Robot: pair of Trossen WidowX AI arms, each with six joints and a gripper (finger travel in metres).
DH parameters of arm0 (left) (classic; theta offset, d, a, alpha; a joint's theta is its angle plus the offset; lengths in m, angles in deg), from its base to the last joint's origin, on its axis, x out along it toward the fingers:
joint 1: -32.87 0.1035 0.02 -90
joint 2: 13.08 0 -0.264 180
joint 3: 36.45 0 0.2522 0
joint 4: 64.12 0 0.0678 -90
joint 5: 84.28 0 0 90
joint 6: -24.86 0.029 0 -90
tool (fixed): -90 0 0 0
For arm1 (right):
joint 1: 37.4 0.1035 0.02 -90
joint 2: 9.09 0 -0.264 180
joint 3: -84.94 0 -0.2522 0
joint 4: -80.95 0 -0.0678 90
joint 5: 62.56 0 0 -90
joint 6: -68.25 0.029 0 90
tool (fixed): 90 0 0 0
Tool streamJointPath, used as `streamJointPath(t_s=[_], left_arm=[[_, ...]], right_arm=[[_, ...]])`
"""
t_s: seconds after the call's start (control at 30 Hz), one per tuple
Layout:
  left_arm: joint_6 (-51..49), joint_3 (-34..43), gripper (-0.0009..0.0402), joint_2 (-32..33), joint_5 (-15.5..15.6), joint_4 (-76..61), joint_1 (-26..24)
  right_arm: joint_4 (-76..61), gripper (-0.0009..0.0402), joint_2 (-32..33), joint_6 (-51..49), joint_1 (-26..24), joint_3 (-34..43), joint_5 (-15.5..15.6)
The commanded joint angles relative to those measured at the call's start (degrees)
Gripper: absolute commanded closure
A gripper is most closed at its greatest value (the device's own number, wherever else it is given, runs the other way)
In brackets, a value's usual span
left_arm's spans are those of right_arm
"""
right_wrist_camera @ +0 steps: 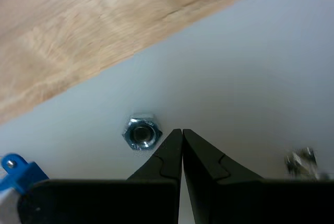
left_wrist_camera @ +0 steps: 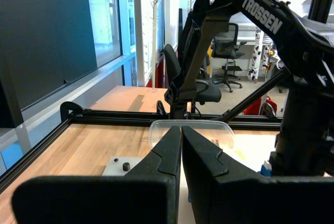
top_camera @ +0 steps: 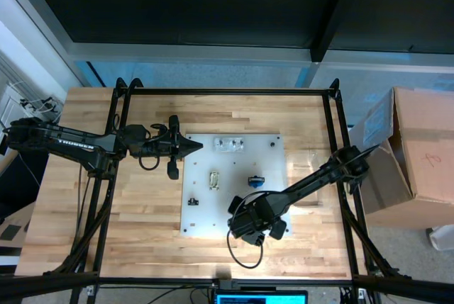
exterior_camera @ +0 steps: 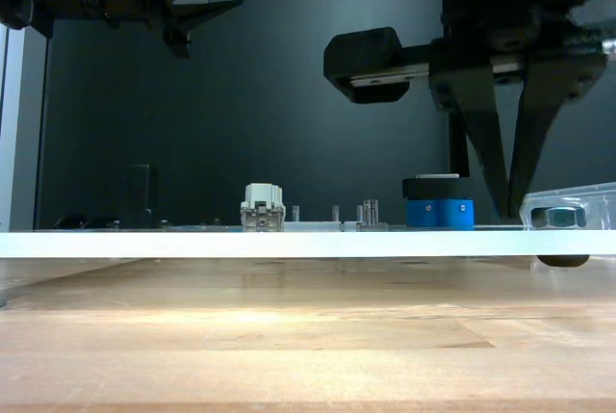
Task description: Unfasten the M12 nut and place it in the container
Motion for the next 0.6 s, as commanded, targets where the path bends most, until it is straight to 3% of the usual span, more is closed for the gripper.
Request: streamJointPath(t_s=[0.03, 0.27, 0.6], left_arm=[[0.0, 0.0, 0.0393, 0.0, 0.0, 0.0, 0.0], [0.0, 0.0, 0.0393, 0.0, 0.0, 0.0, 0.0], [0.0, 0.0, 0.0393, 0.0, 0.0, 0.0, 0.0]], right_arm=[[-1.6, 0.0393, -1.9, 12.0, 0.0, 0.1, -0.1], [-6.9, 0.0393, -6.0, 46.0, 0.2, 1.5, 0.4], [-17.8, 0.0393, -7.4, 79.1, 0.6, 11.0, 2.1]])
